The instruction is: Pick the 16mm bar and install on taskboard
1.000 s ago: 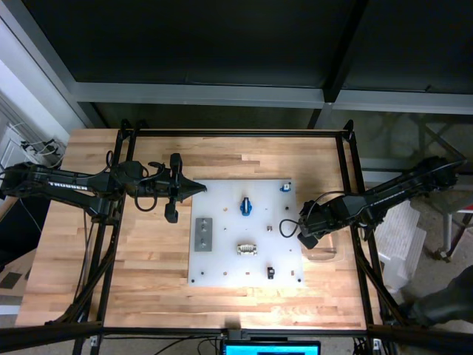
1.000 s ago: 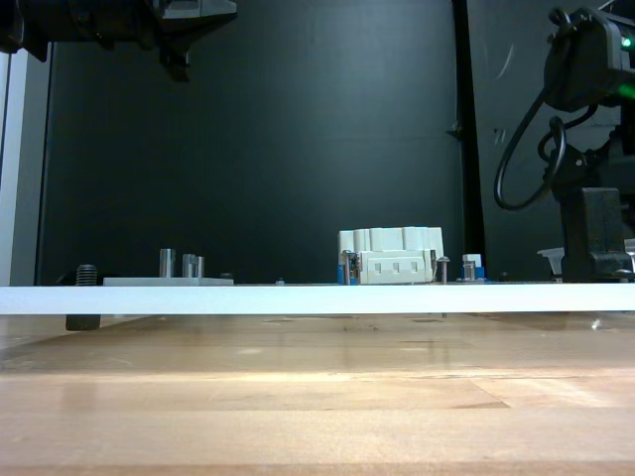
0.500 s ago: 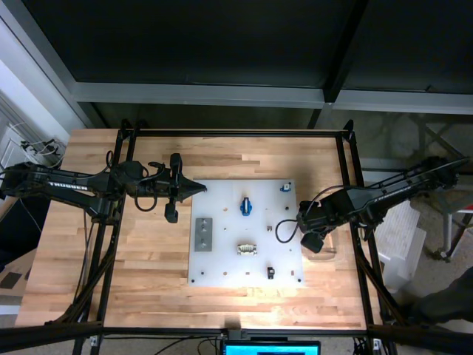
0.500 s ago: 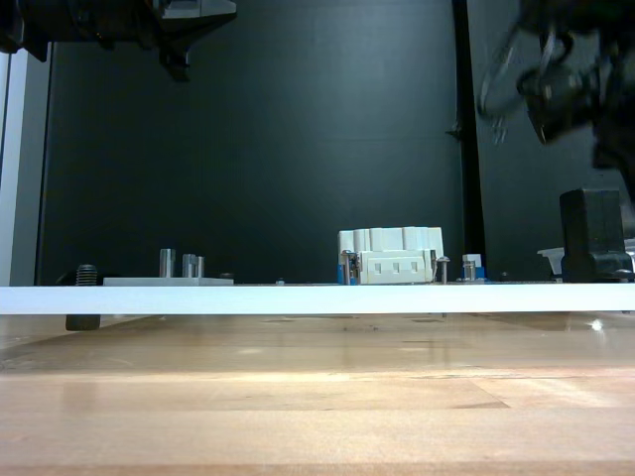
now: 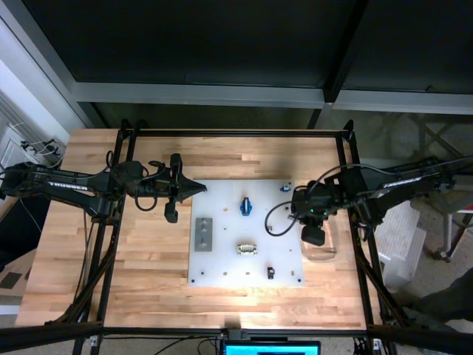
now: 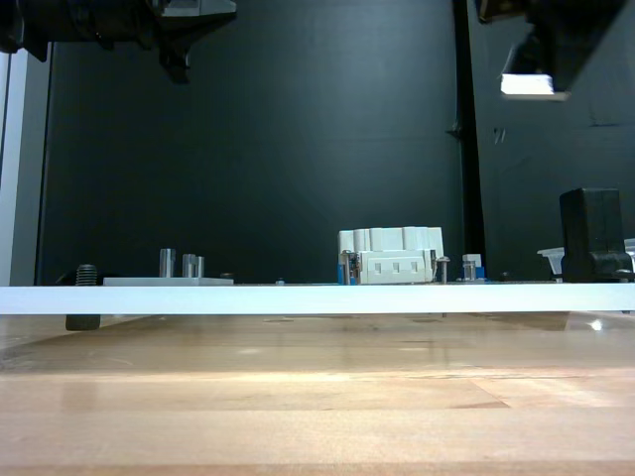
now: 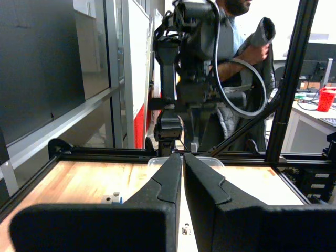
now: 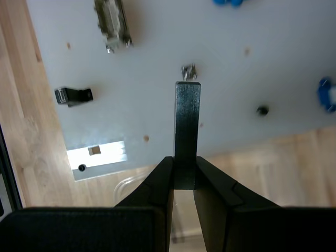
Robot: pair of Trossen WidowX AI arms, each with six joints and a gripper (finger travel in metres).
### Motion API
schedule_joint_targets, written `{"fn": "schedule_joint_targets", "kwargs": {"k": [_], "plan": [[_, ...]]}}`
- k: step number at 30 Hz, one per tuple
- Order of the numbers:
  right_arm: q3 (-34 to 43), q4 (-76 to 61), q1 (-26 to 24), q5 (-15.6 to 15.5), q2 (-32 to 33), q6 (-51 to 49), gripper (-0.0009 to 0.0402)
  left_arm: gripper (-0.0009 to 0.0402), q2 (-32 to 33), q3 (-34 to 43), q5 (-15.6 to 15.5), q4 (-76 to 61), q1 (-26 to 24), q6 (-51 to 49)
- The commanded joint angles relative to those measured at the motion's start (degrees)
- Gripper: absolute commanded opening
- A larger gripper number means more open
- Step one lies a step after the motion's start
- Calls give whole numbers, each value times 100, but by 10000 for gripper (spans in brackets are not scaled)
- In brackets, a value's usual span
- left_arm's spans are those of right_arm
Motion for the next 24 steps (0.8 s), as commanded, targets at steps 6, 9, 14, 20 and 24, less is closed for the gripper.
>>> {"fn": "schedule_joint_targets", "kwargs": {"k": [6, 9, 14, 20, 24], "plan": [[1095, -219, -503, 0, 710, -970, 0, 55, 264, 2, 2, -2, -9, -361], [1456, -221, -643, -4, 970, -1200, 0, 73, 439, 2, 2, 0, -11, -529], [1969, -214, -796, -2, 1379, -1497, 0, 105, 743, 2, 2, 7, -11, -710], [2465, -179, -901, -9, 1862, -1735, 0, 141, 1069, 166, 0, 2, -50, -857], [2782, -85, -918, -28, 2131, -1794, 0, 159, 1338, 433, 0, -4, -76, -848]]}}
